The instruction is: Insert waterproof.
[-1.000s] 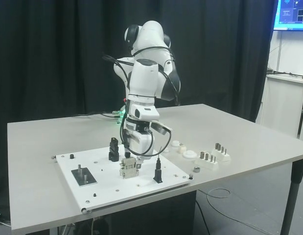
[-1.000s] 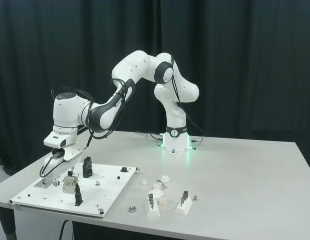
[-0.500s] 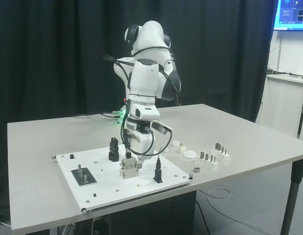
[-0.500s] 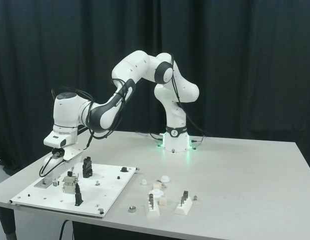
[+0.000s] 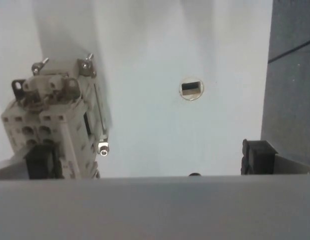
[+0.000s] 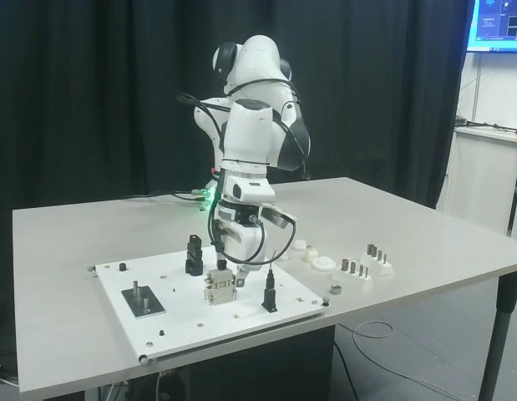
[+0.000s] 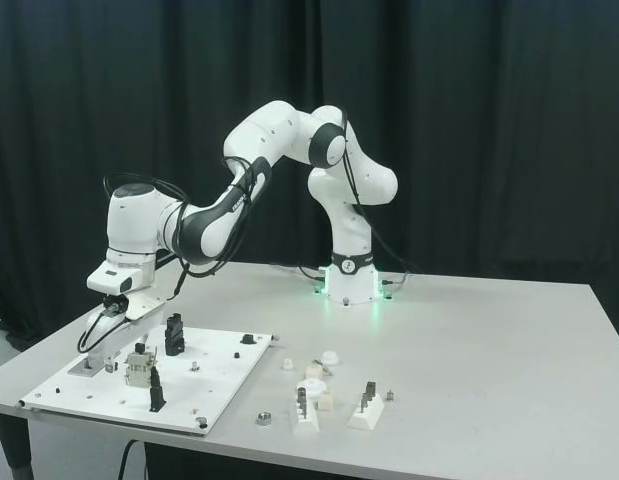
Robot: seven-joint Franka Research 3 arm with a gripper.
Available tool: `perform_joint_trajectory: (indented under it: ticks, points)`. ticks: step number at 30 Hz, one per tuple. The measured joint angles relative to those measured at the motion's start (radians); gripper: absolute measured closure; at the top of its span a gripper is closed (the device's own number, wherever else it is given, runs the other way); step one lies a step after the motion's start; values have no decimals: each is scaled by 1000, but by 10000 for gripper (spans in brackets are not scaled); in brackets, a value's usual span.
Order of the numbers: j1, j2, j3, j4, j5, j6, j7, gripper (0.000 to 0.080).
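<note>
Seemingly mid-insertion: gripper [image 6: 222, 266], finger state not discernible, hung just above the waterproof connector [image 6: 218, 286] on the white board [image 6: 149, 334], near its table-edge side; next move judged to call for vertical alignment before pressing.

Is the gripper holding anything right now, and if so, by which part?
Cannot be told. The gripper hangs just above the grey connector block on the white board, and no view shows its fingertips.
</note>
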Motion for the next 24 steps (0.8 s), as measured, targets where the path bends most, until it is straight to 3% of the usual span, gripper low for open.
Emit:
perform_joint_trajectory:
  ticks: [24]
  points:
    - [-2, 6, 2, 0, 2, 8, 1, 3]
